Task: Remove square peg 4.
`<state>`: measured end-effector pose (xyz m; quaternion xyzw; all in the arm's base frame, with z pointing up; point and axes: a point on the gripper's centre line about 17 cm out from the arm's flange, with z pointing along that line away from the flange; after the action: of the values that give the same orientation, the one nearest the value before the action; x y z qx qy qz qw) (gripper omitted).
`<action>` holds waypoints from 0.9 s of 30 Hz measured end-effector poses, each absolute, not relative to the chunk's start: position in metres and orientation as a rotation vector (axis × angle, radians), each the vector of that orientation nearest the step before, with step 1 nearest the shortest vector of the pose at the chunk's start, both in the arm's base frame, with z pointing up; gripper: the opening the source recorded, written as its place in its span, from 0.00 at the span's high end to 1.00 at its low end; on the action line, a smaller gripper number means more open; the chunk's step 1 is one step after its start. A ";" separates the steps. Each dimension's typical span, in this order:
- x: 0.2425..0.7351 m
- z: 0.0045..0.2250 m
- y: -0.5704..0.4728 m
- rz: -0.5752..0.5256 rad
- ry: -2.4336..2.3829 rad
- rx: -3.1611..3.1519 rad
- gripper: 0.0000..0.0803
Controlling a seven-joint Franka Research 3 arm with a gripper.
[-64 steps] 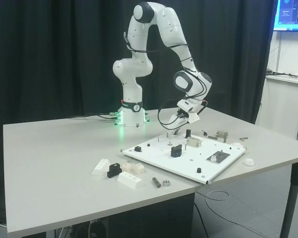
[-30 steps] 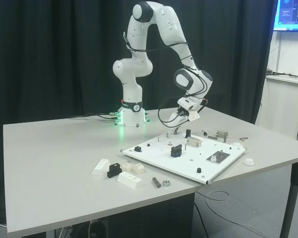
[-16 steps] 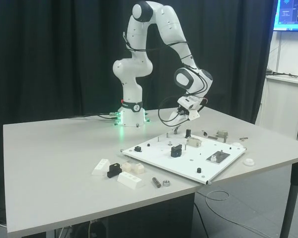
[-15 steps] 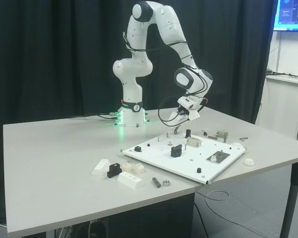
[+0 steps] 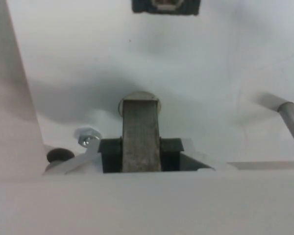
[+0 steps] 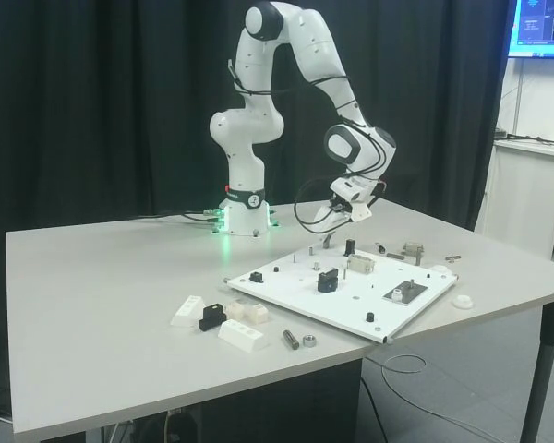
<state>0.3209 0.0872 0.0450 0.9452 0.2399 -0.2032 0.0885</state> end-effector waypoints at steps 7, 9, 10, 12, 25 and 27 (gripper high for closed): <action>0.322 0.050 0.086 -0.602 0.709 2.811 0.81; 0.323 0.052 0.084 -0.599 0.706 2.811 0.81; 0.324 0.052 0.083 -0.597 0.703 2.812 0.81; 0.325 0.053 0.081 -0.596 0.695 2.815 0.81; 0.328 0.044 0.071 -0.592 0.691 2.837 0.81; 0.328 0.042 0.071 -0.596 0.689 2.838 0.81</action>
<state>0.3276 0.0709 0.0421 0.9491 0.2305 -0.1992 0.0806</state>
